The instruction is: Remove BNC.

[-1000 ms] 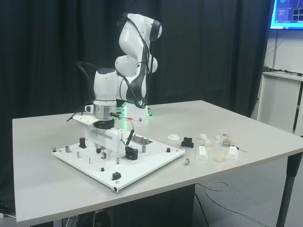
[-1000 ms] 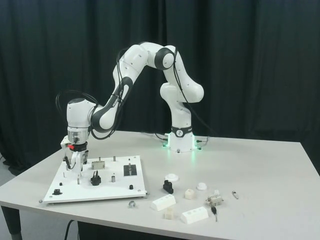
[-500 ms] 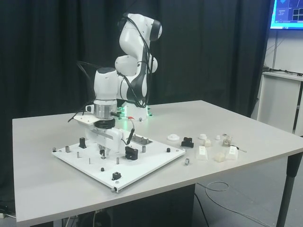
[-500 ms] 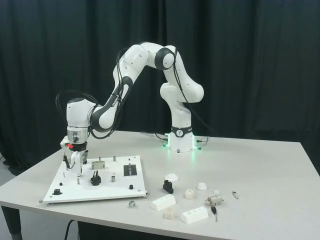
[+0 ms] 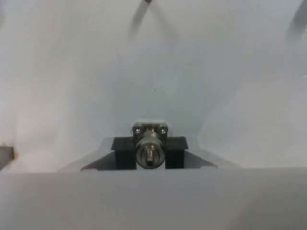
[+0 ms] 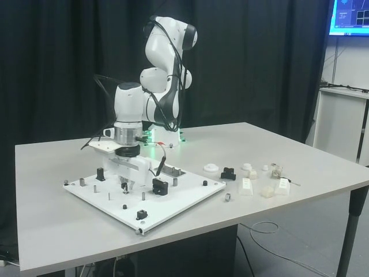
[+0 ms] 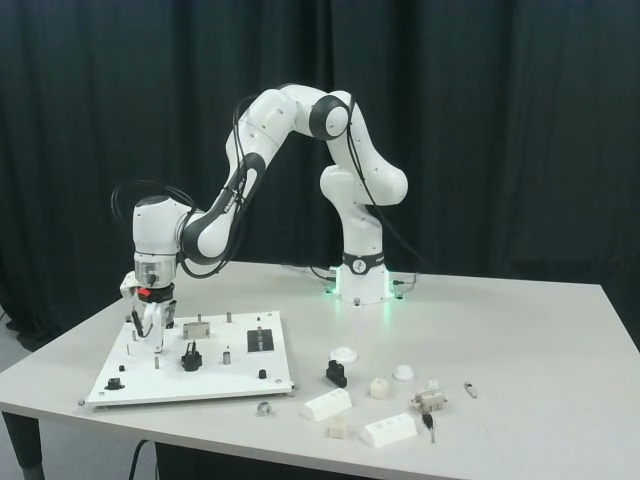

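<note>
While the arm reaches down over the white board (image 6: 173, 199), its gripper (image 6: 125, 183) hangs just above the board's surface, and in the wrist view a metal BNC connector (image 5: 150, 143) sits between the two black fingertips (image 5: 123, 152). The pads flank the connector closely on either side, yet whether they press on it cannot be told from any view. The connector has a square flange with small screws and a round barrel facing the camera, and it seems to stand on the board rather than hang clear of it (the room views are too distant to settle this).

Around the gripper the board carries several small black fixtures (image 6: 159, 187) and short grey pegs, plus a grey metal bracket (image 7: 196, 328) just beside the wrist. The board lies on the grey table (image 7: 520, 330), near its front edge. Well apart from it lies a loose cluster of white parts (image 7: 362, 410) and one black piece (image 7: 335, 374). No readable writing shows on any part. A green light glows at the arm's base (image 7: 362, 285).
</note>
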Robot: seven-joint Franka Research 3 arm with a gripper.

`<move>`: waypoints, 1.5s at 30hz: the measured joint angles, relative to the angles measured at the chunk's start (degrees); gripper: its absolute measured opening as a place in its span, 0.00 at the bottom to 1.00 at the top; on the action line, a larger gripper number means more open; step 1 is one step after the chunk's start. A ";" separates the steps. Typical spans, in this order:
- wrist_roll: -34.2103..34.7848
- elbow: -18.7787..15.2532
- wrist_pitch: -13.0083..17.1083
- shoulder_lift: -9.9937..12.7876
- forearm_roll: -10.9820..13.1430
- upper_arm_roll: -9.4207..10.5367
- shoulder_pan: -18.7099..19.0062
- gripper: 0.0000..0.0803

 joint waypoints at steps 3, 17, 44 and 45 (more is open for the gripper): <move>-1.81 0.00 0.00 0.00 -0.05 0.00 0.00 0.16; -14.92 0.00 0.31 0.08 -0.06 -0.02 0.00 0.15; -50.68 -0.20 0.71 0.02 0.00 -0.04 0.07 0.15; -51.82 -0.21 0.71 0.01 0.01 -0.04 0.07 0.15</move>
